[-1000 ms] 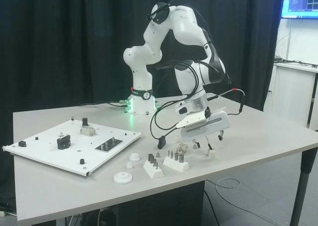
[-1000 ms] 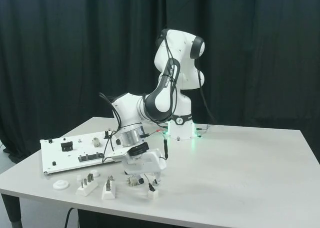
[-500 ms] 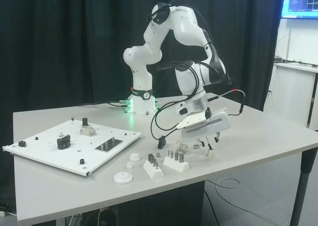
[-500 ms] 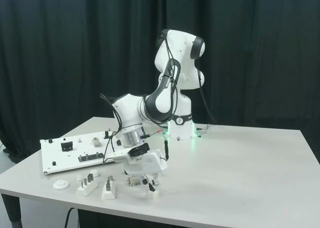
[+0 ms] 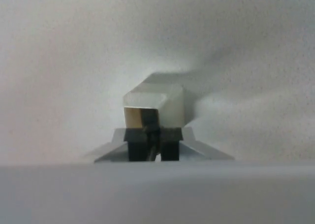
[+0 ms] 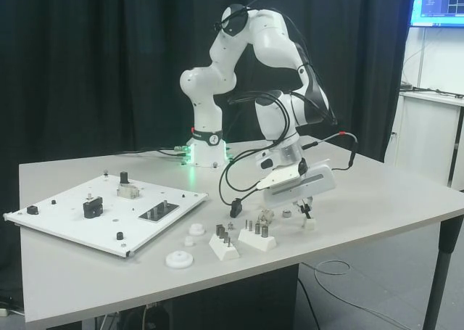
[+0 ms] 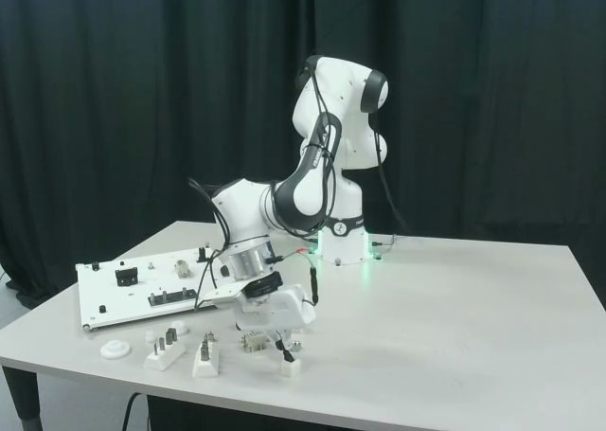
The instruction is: Pick USB.
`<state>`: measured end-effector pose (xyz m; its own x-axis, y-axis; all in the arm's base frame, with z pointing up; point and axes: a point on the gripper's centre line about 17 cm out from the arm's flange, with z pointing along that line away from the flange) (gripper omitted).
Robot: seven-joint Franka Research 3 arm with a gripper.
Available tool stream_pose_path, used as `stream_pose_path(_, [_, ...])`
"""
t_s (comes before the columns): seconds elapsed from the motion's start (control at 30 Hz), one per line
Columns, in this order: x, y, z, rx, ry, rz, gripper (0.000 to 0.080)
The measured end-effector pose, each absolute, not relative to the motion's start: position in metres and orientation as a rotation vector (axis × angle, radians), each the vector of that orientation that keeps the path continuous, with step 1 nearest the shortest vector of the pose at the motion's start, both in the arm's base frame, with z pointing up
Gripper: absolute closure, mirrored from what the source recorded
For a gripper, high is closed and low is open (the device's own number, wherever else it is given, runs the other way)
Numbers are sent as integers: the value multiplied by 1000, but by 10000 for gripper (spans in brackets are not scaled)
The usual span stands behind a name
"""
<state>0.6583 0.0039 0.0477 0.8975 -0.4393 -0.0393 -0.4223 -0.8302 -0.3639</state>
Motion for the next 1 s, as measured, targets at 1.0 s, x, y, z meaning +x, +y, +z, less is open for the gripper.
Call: stream_pose_path(1.0, [669, -6, 83, -2673, 600, -54, 756])
